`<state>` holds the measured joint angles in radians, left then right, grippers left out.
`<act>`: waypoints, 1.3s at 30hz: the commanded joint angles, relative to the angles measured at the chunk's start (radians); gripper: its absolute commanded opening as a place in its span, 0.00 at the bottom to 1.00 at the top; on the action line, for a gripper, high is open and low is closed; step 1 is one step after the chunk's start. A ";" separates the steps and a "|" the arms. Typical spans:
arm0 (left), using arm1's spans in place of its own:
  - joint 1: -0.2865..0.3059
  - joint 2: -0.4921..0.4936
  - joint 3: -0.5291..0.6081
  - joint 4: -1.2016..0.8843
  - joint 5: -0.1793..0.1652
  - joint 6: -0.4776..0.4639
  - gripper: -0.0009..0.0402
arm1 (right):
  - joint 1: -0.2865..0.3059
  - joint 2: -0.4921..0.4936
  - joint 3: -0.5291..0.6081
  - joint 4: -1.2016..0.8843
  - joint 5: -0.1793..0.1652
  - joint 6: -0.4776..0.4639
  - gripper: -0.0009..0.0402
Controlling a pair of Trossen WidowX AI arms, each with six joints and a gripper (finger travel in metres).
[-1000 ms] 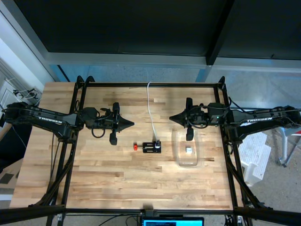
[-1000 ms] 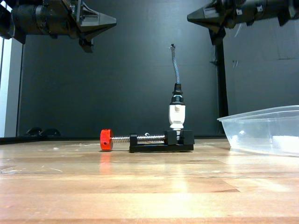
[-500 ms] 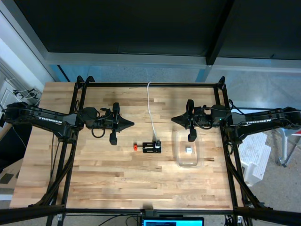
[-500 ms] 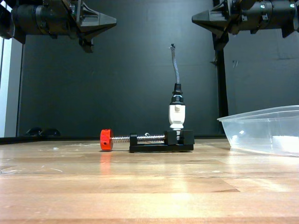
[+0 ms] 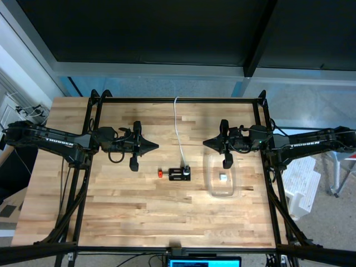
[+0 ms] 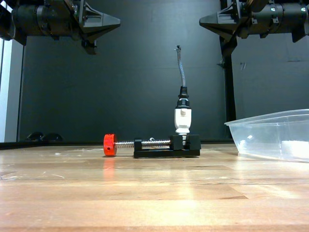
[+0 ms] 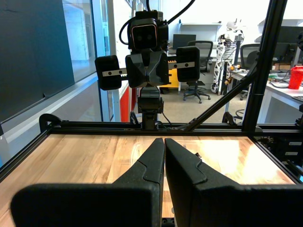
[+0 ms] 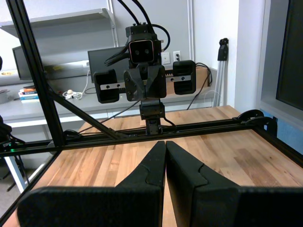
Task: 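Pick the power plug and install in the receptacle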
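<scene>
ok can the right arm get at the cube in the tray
Likely yes: the tray is open, white cube uncovered; right gripper, shut, hangs high near its far end. The left gripper, shut, high at left.

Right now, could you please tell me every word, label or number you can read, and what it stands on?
"TROSSEN": white letters on the left arm.
"TROSSEN": white letters on the right arm.
The screen at the near edge of the table: too small to read.
The left gripper and the right gripper, both shut, high above the table with tips facing each other: no text.
</scene>
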<state>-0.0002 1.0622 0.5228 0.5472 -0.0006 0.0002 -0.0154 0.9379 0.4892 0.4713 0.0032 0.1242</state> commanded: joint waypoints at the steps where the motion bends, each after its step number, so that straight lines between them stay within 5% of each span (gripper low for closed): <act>1: 0.000 0.000 0.000 0.000 0.000 0.000 0.02 | 0.000 0.001 0.011 -0.011 0.003 -0.006 0.02; 39: 0.000 0.000 0.000 0.000 0.000 0.000 0.02 | 0.000 0.000 0.026 -0.049 0.003 -0.028 0.02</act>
<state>-0.0002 1.0622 0.5228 0.5472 -0.0006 -0.0002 -0.0151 0.9382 0.5159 0.4229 0.0063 0.0952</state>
